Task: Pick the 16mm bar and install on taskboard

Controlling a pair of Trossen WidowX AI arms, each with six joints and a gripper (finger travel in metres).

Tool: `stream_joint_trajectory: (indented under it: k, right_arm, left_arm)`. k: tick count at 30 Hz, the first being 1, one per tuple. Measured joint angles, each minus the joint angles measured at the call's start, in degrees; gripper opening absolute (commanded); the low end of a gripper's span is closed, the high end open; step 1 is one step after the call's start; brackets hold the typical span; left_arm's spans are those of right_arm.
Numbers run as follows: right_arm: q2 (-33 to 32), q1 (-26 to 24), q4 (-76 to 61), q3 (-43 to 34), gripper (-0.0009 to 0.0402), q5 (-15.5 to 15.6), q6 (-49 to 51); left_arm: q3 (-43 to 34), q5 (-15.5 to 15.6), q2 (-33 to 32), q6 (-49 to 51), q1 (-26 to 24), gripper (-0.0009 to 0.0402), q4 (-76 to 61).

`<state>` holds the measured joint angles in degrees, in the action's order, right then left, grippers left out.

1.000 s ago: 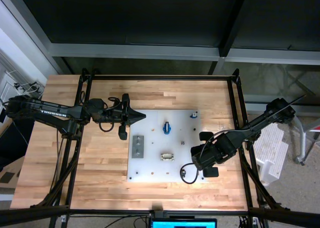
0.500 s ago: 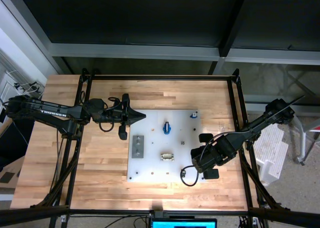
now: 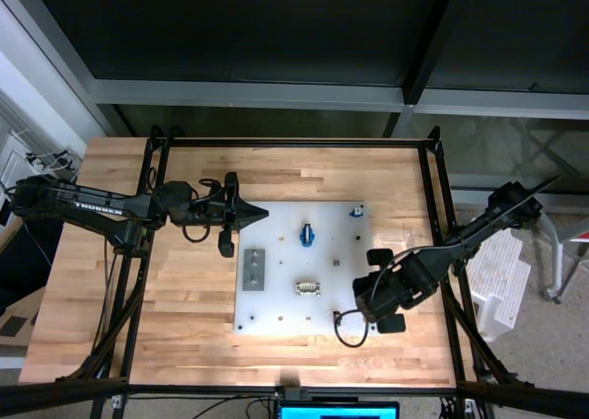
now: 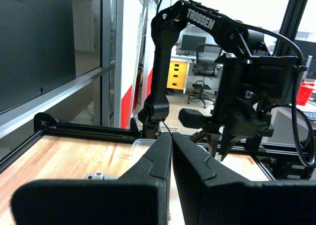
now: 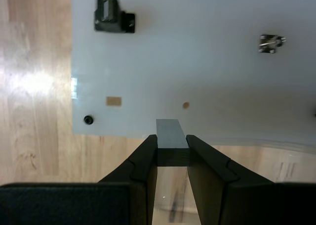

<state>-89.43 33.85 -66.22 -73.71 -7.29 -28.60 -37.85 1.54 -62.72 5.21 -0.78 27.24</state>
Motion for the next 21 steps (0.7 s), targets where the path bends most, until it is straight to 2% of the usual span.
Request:
stream_joint_trajectory:
  k: [4, 11, 21]
  right_arm:
    - [-0.44, 0.92, 0.15, -0.02, 0.0, 1.36, -1.14]
    - [-2.93, 2.82, 1.14, -0.83, 0.0, 1.55, -3.39]
    - [-6.47, 2.97, 4.55, -0.85, 0.0, 2.99, -4.26]
  left_arm:
    - [0.0, 0.0, 0.0, 0.0, 0.0, 0.0, 0.0]
    - [0.0, 0.0, 0.0, 0.0, 0.02, 0.0, -0.02]
    - [0.0, 0.02, 0.02, 0.0, 0.02, 0.0, 0.0]
